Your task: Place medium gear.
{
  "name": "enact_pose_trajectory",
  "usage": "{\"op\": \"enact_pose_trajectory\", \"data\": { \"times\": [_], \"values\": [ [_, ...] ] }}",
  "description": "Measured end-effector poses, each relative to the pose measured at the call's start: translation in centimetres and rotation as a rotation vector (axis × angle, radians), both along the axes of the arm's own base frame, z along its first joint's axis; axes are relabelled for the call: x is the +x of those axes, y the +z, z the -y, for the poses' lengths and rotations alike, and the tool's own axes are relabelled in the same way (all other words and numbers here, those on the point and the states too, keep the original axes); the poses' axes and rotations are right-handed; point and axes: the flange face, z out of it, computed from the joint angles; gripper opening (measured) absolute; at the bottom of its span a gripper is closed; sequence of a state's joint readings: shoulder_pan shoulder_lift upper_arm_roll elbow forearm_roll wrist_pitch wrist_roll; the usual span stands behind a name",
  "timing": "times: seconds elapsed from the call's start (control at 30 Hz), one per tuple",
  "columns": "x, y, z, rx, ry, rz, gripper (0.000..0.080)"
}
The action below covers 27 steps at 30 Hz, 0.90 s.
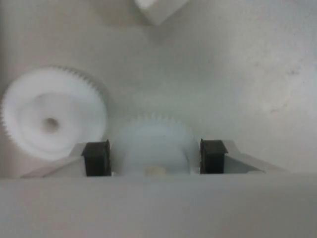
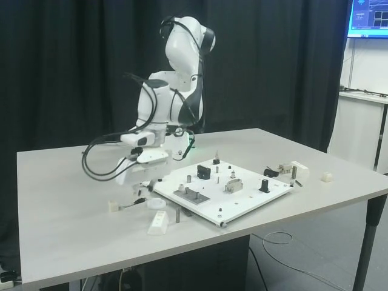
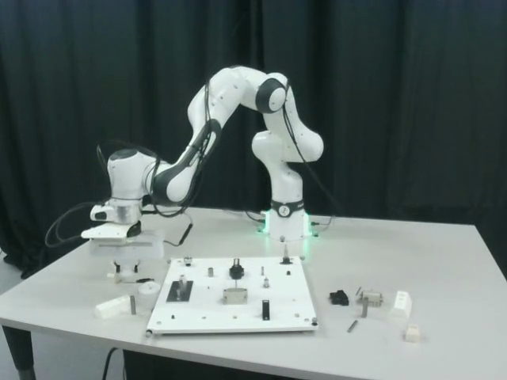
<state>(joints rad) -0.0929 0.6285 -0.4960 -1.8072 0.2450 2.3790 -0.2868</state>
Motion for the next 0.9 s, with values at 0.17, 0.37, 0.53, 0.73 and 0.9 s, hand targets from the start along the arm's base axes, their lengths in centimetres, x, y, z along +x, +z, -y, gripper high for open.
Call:
{"op": "enact_pose_trajectory", "data": {
  "times": [0.17,0.37,0.53,0.73,0.9],
  "values": [
    [0.4,-1.5,1.1,0.013,0.004,-0.009,0.0392],
    [0.8,-2.6,2.1,0.022,0.008,-0.031,0.0392],
    [1.2,-3.1,2.6,0.030,0.015,-0.045,0.0392],
    [1.5,-3.3,2.9,0.038,0.019,-0.055,0.0392],
    [1.8,-3.0,3.1,0.043,0.019,-0.055,0.0644]
  ]
}}
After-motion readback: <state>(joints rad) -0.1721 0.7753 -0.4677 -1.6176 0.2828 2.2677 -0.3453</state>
